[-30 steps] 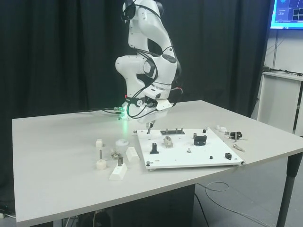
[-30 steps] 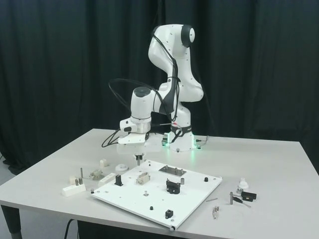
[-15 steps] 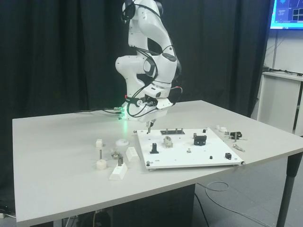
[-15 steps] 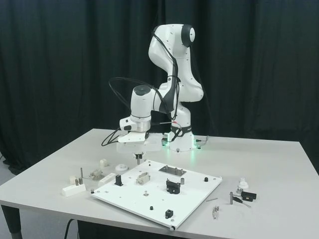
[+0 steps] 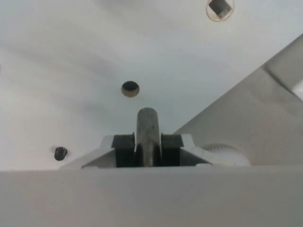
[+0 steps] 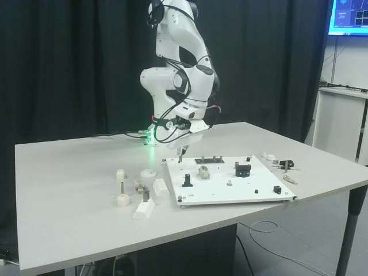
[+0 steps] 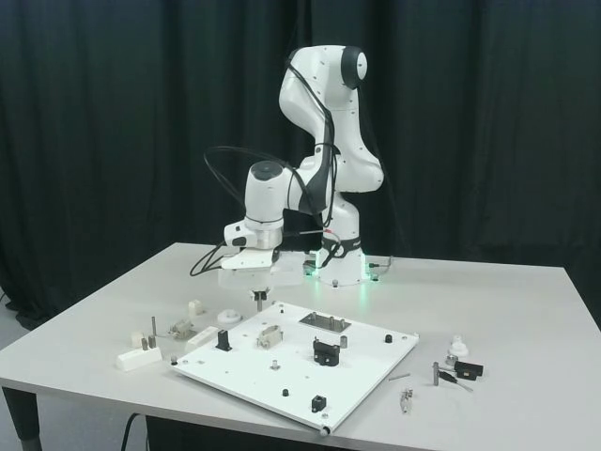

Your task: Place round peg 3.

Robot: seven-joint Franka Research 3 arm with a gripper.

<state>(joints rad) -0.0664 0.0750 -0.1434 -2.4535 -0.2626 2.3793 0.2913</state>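
The claw (image 5: 148, 150) has risen slightly, clenched on round peg 3 (image 5: 147, 135) above the white board (image 7: 362, 371).

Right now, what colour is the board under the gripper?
White board, clearest in the second room view.

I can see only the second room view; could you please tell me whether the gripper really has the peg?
Observer: Yes. In the wrist view the gripper is shut on the round peg, which sits between its black pads.
Operator: Thank you. Is there a hole close to the peg?
Observer: An open round hole in the white board lies just past the peg's tip, apart from it.
Operator: Is anything else near that hole?
Observer: A square hole lies further off in the board, and a white round part sits on the grey table beside the board's edge.
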